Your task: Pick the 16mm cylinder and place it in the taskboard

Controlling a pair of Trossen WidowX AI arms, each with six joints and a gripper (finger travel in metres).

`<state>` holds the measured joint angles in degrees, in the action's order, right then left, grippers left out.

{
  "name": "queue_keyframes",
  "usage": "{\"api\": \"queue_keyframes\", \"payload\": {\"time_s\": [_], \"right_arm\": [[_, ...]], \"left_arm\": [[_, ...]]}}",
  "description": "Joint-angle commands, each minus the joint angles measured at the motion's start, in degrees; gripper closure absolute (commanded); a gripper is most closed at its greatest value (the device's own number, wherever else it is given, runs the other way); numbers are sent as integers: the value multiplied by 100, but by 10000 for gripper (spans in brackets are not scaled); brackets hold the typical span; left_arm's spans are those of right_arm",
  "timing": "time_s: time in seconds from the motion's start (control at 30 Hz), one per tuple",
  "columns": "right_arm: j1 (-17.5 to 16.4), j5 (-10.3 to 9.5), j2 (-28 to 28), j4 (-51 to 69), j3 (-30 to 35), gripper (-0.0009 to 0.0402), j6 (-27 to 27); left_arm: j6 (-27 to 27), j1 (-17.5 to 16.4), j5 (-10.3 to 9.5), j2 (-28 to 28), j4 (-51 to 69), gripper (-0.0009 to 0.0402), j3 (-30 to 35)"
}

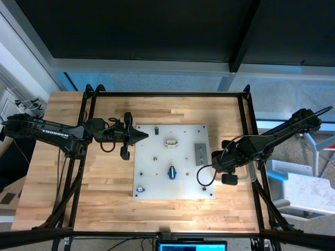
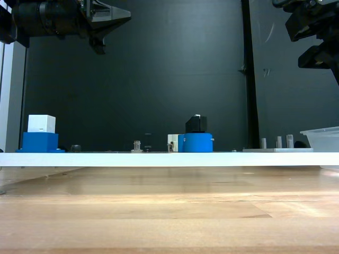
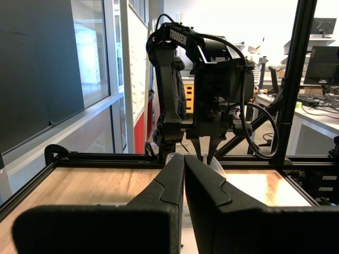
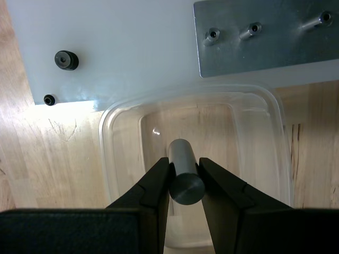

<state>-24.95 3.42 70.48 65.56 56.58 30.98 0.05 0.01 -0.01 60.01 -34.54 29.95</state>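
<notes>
Here right gripper clamps 16mm cylinder over clear bin; left gripper aloft, closed.

High: you're looking down on taskboard.
Low: level, close, same taskboard edge-on.
Left wrist: level along left gripper.
Right wrist: downward along right gripper, 16mm cylinder close.

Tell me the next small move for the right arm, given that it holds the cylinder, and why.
Probably swing the right gripper inward over the taskboard. It is shut on the 16mm cylinder and hangs well above the clear bin, just beside the board's edge, so the bin's rim should not catch it. The left gripper is shut and parked high by the board's left edge.
</notes>
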Motion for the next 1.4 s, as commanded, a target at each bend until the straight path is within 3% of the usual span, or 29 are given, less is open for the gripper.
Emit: {"api": "queue_keyframes", "payload": {"time_s": [0.03, 0.6, 1.4], "right_arm": [[42, -2, 0, -9, 0, 381, 4], [422, -9, 306, -533, 7, 381, -149], [623, -2, 1572, -542, 1069, 381, -772]], "left_arm": [[0, -2, 0, 0, 0, 393, 0], [-2, -2, 0, 0, 0, 393, 0], [-2, -2, 0, 0, 0, 393, 0]]}}
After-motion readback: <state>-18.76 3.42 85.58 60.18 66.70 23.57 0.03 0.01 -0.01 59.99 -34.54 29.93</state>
